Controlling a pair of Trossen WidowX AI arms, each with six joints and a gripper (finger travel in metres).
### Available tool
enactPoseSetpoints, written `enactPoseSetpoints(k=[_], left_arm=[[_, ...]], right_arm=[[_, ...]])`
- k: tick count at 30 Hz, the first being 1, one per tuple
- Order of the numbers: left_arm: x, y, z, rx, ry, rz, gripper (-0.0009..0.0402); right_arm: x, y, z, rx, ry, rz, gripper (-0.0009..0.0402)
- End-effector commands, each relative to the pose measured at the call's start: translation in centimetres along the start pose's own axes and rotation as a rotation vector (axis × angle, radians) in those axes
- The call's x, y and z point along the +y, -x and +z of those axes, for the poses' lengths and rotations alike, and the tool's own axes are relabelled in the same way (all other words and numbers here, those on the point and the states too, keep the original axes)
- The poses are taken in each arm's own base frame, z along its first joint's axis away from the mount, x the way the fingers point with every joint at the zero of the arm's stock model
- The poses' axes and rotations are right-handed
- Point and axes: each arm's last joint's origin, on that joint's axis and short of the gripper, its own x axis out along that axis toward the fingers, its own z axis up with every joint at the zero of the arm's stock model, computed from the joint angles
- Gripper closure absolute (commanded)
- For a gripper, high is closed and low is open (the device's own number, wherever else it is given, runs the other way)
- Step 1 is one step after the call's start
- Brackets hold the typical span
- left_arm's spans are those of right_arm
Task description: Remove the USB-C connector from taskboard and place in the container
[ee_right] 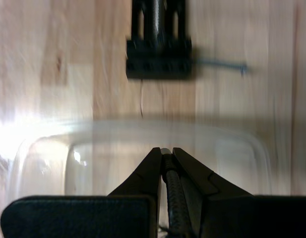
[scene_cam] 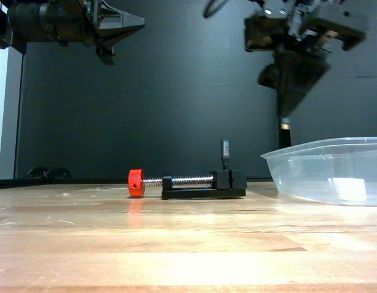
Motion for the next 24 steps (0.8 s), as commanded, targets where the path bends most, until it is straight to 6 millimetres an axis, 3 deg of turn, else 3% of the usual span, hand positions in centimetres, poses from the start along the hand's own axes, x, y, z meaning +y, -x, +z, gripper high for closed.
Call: enactPoseSetpoints(k=[1,7,24], left_arm=[[0.0,0.0,0.0,-0.001,0.000,0.000,0.0393],[0.0,0.0,0.0,0.000,0.000,0.000,0.0393],[0.0,0.0,0.0,0.000,0.000,0.000,0.0393]], right_arm=[[-0.1,-0.3,-1.4,0.023,-0.019,-0.007,0.0393],[-0.5,-0.4,-2.9,0.032,-0.038,-0.051,0.0378],[-0.6,1.2,-3.4,-0.028,-0.057,-0.065,0.0223]])
